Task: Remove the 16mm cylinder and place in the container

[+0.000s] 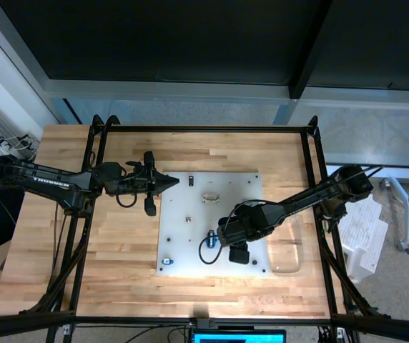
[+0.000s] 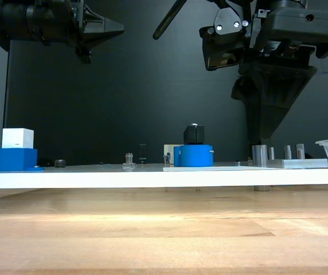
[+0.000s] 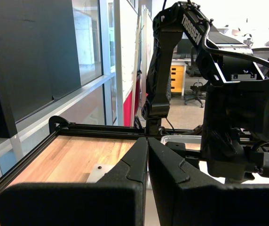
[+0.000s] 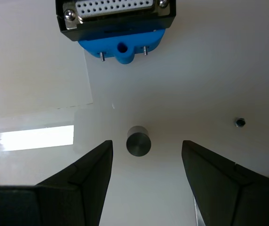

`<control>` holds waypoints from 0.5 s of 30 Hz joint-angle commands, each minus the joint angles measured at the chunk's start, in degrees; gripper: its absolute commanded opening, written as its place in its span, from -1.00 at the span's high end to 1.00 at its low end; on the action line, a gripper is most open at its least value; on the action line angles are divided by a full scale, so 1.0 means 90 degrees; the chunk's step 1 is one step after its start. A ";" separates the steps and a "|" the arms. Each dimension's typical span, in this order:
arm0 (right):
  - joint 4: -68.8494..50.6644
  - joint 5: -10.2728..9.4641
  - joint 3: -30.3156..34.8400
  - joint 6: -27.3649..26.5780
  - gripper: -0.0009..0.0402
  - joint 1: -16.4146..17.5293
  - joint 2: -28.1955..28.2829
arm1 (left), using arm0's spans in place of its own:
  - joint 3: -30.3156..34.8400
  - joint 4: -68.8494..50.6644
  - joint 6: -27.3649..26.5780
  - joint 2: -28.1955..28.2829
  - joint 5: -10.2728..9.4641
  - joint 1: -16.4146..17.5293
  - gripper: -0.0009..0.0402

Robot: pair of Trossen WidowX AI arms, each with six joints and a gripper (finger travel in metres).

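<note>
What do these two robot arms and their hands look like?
Both are black and jointed, with looping cables and white TROSSEN lettering. The left hand, by the board's left edge, and right hand, over the board, end in tapered wedge fingers.

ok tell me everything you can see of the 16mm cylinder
The 16mm cylinder is a short, plain grey metal peg with a flat round top, standing upright, set in the white board near the blue connector. Only the board touches it. The right gripper hangs right over it, open, one finger to each side with a gap on both. The left gripper is shut, raised over the board's far left edge.
</note>
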 commanded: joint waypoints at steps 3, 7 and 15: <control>0.0007 -0.0002 0.0000 0.0000 0.09 0.0027 0.0075 | 0.0002 0.0005 0.0002 0.0000 0.0000 0.0002 0.96; 0.0007 -0.0002 0.0000 -0.0002 0.19 0.0039 0.0107 | 0.0002 0.0002 0.0002 0.0002 0.0000 0.0000 0.96; 0.0007 -0.0002 -0.0032 -0.0002 0.42 0.0068 0.0107 | 0.0002 0.0002 0.0002 0.0002 0.0000 0.0000 0.96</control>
